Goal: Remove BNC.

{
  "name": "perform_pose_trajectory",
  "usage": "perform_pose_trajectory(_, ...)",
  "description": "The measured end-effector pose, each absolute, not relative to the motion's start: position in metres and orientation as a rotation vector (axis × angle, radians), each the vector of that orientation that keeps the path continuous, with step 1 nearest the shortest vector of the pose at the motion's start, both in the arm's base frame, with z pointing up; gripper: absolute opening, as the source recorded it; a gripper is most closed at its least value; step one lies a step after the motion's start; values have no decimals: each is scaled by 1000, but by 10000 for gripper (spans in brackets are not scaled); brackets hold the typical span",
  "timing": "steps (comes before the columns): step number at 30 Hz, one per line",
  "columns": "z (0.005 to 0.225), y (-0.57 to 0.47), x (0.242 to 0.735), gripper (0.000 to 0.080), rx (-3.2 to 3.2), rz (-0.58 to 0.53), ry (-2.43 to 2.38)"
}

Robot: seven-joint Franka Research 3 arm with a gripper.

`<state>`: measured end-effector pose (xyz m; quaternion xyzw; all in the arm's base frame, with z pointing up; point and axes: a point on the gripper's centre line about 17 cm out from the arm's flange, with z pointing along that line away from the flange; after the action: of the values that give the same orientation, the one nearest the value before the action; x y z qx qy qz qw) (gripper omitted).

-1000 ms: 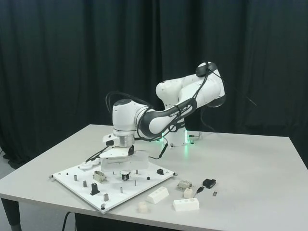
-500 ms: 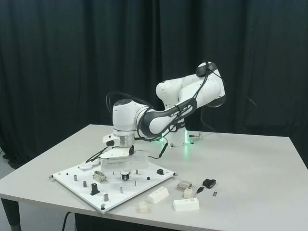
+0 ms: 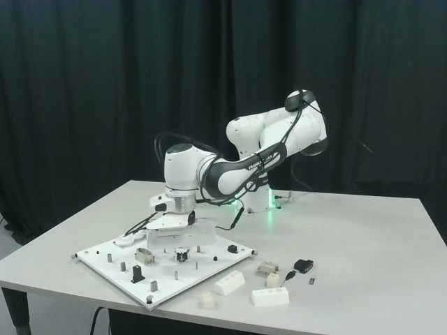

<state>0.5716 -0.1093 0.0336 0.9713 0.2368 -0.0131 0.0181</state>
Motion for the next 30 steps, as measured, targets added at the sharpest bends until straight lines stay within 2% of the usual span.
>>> perform_pose_trajectory(10,37,-110,572,127,3005,-46,744)
perform_pose_trajectory(23,67,-110,579,127,2971,-27,746)
perform_pose_trajectory(30,71,-113,578,126,2968,-30,736)
